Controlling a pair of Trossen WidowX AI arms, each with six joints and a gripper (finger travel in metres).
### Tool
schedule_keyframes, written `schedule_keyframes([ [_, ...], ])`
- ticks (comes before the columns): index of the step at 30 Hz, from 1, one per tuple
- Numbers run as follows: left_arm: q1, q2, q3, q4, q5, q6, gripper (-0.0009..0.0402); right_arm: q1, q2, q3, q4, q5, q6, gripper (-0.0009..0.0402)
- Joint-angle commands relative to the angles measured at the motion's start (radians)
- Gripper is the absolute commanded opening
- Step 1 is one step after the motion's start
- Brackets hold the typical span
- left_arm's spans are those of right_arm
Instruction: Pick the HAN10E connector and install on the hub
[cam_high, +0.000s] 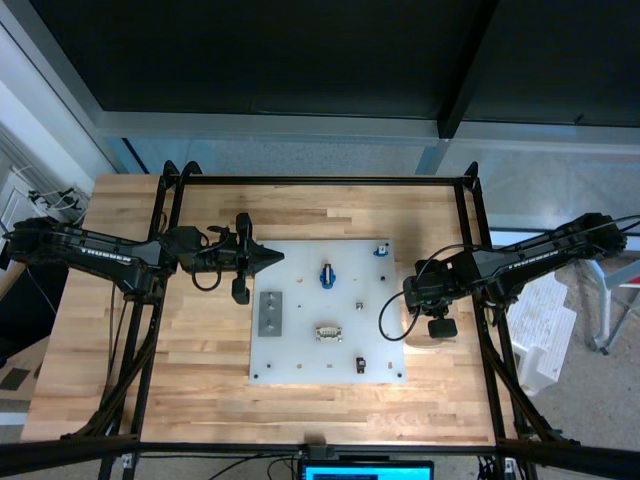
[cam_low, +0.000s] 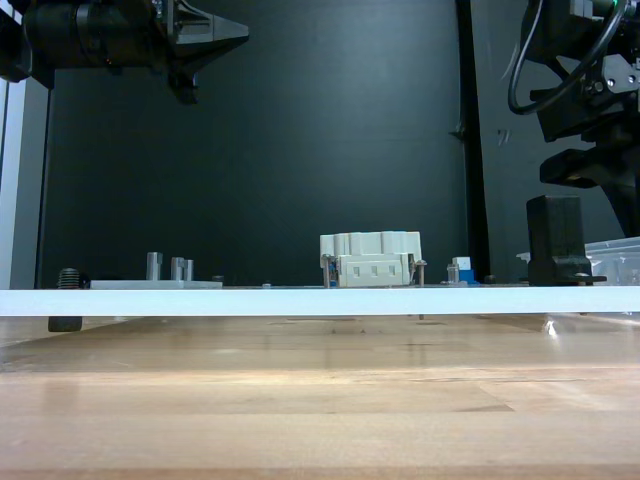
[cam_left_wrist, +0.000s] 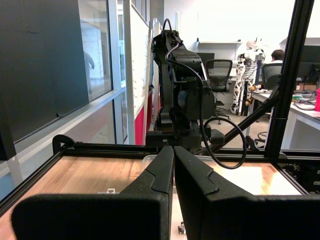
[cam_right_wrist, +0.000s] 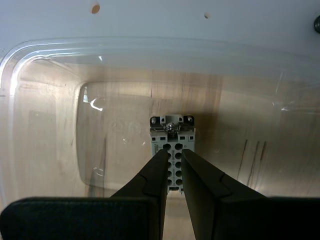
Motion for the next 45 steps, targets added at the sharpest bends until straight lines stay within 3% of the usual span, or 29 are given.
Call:
schedule_keyframes([
  [1,0.000,0.000,0.000,0.000,0.000,0.000,0.0000,0.001,0.000,-0.001,0.005,0.000,0.000,0.0036],
  [16,0.000,0.000,0.000,0.000,0.000,0.000,0.0000,0.004,0.009,-0.003,0.031,0.001,0.002,0.0087],
  [33,0.000,0.000,0.000,0.000,0.000,0.000,0.0000,0.009,0.163,-0.003,0.031,0.001,0.002,0.0040],
  [45,0.000,0.000,0.000,0.000,0.000,0.000,0.0000,0.009,0.163,-0.003,0.031,0.001,0.005,0.0140],
])
